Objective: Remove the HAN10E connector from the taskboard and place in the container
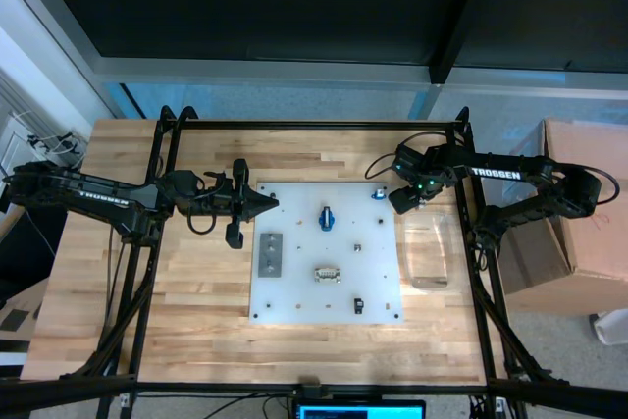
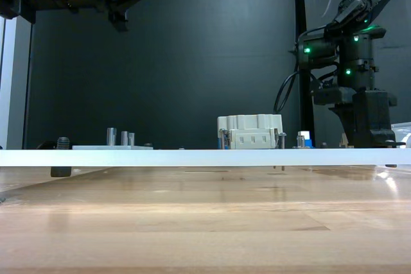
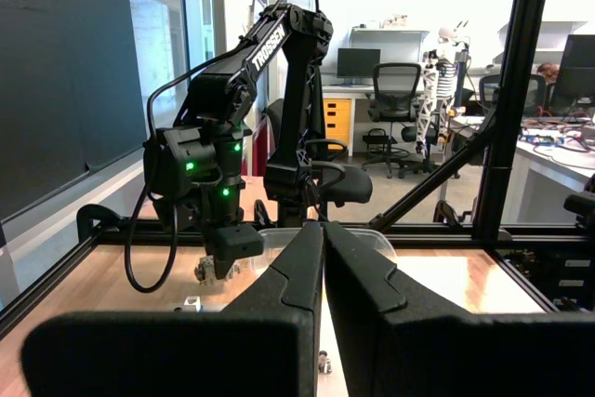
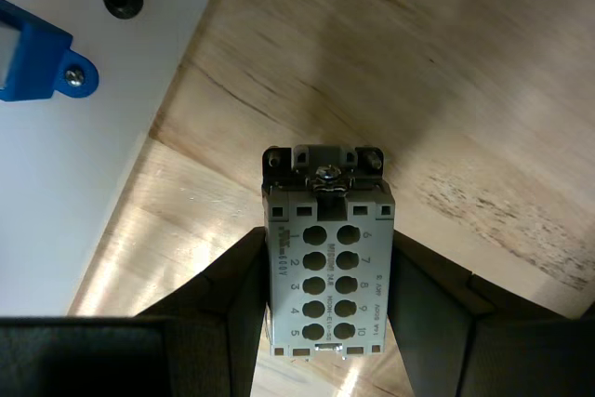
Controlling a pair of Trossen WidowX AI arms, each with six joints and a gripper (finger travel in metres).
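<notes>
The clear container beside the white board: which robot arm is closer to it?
Right. The right gripper, holding the HAN10E connector, sits by the far end of the container; the left gripper hangs across the board, at its left edge.

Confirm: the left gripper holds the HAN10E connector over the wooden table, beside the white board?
No, the right gripper holds the HAN10E connector there, as the right wrist view shows. The left gripper hangs shut and empty over the board's left edge.
</notes>
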